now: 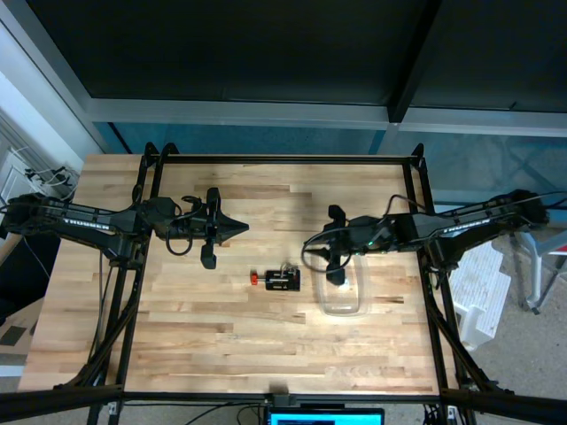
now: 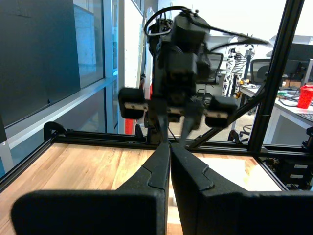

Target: Pick the rca connector and install on the hub

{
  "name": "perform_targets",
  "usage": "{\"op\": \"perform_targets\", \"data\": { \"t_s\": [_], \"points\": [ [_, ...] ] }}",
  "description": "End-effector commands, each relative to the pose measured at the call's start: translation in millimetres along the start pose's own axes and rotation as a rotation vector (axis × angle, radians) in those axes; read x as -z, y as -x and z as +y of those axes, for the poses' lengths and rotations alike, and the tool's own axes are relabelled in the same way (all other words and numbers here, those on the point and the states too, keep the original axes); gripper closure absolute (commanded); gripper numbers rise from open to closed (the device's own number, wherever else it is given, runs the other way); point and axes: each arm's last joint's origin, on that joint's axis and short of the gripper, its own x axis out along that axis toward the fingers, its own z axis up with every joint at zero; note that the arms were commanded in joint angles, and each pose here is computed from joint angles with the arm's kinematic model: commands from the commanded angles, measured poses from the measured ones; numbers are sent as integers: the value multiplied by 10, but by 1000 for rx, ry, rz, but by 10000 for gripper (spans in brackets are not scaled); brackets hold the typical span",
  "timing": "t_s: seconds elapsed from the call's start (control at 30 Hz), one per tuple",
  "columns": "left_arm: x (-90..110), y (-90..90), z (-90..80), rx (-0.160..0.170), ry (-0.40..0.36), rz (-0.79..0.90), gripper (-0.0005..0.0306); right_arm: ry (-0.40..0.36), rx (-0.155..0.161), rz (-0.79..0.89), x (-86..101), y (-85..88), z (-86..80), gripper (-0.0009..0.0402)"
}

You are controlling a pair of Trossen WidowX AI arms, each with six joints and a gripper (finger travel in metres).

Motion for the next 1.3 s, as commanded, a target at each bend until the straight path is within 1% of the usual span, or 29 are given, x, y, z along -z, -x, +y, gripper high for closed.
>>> {"op": "perform_targets", "data": {
  "t_s": [0.03, 0.1, 0.2, 0.27, 0.33, 0.4, 0.47, 0.5, 0.63, 0.8, 0.87, 0.9, 1.3],
  "points": [
    [0, 0, 0, 0, 0, 0, 300, -22, -21, -127, 10, 87, -64, 359],
    [0, 0, 0, 0, 0, 0, 300, -38, -40, -194, 18, 155, -110, 375],
    [-1, 0, 0, 0, 0, -1, 300, -53, -35, -267, 50, 257, -162, 396],
    [0, 0, 0, 0, 0, 0, 300, -62, -28, -302, 87, 319, -201, 391],
    [0, 0, 0, 0, 0, 0, 300, -66, -21, -317, 133, 372, -239, 395],
    [-1, 0, 0, 0, 0, -2, 300, -70, -32, -335, 169, 422, -286, 393],
    [-1, 0, 1, 0, 0, -1, 300, -65, -51, -350, 187, 465, -318, 393],
    [-1, 0, 0, 0, 0, -1, 300, -59, -55, -358, 185, 485, -330, 393],
    [-1, 0, 0, 0, 0, -1, 300, -38, -52, -393, 151, 562, -338, 393],
    [0, 0, 1, 0, 0, 0, 300, -26, -51, -407, 119, 589, -339, 393],
    [-1, 0, 0, 0, 0, -1, 300, -22, -70, -409, 105, 594, -333, 393],
    [-1, 0, 0, 0, 0, -1, 300, -22, -71, -410, 103, 595, -333, 393],
    [-1, 0, 0, 0, 0, -1, 300, -27, -73, -420, 93, 599, -332, 393]
  ]
}}
